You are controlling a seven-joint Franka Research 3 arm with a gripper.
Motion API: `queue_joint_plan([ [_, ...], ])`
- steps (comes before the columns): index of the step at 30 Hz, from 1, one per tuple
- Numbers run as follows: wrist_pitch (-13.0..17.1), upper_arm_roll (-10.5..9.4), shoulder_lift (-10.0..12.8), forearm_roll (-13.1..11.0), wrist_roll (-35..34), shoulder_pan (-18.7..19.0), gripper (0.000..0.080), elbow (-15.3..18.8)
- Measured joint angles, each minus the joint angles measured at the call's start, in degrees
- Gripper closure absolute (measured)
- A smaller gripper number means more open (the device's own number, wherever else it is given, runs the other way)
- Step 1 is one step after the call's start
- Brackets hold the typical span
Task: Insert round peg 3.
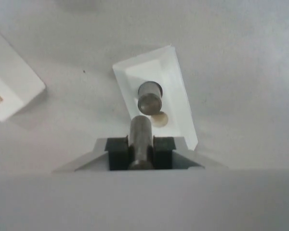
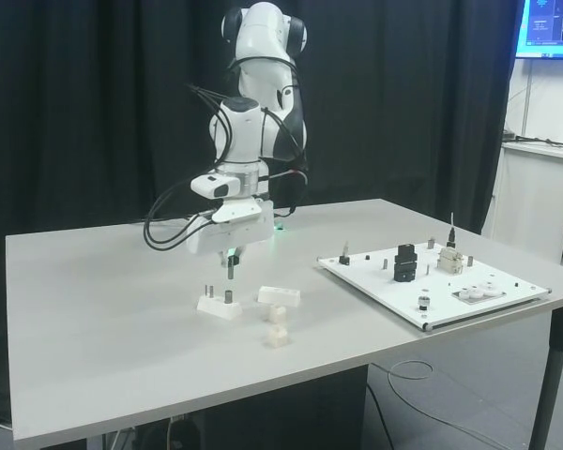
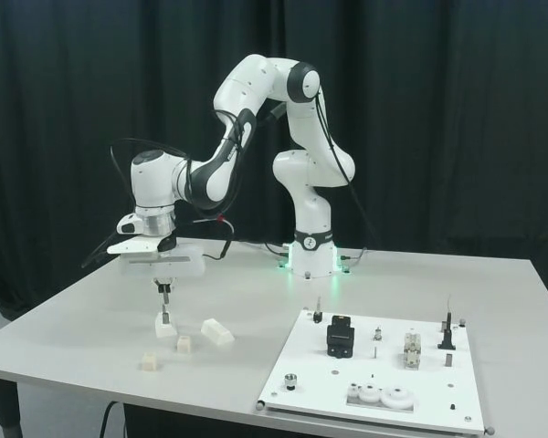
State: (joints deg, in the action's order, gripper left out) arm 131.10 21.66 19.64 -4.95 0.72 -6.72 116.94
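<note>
A round metal peg (image 1: 140, 139) is held upright between the two black fingertips of the gripper (image 1: 140, 153), which are closed against its sides. The peg hangs in the air just above a small white holder block (image 1: 156, 94) lying on the grey table (image 2: 103, 309); its lower end is clear of the block, not yet in any hole. In the wrist view a second round peg (image 1: 149, 97) already stands in the block, and an open round hole (image 1: 159, 119) shows right beside it, close to the tip of the held peg.

The white arm (image 3: 256, 91) bends down over the table from its base at the back (a green light glows at the foot). Near the holder block lie a longer white block (image 2: 279, 295) and a small white cube (image 2: 277, 335); the second room view shows another small cube (image 3: 150, 361) a little further off. Well apart, toward the other end of the table, sits a white board (image 3: 384, 365) carrying several small black and grey fixtures and white gears.
</note>
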Motion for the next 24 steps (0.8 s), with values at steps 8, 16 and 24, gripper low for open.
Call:
queue_joint_plan([
  [8, 0.00, 0.00, 0.00, -0.36, -0.17, 0.22, 0.0699, -0.17],
  [16, 0.03, 0.00, 0.00, -1.12, -1.72, 0.23, 0.0699, -0.20],
  [24, 0.03, 0.00, -0.01, -2.14, -2.64, 0.37, 0.0699, -0.20],
])
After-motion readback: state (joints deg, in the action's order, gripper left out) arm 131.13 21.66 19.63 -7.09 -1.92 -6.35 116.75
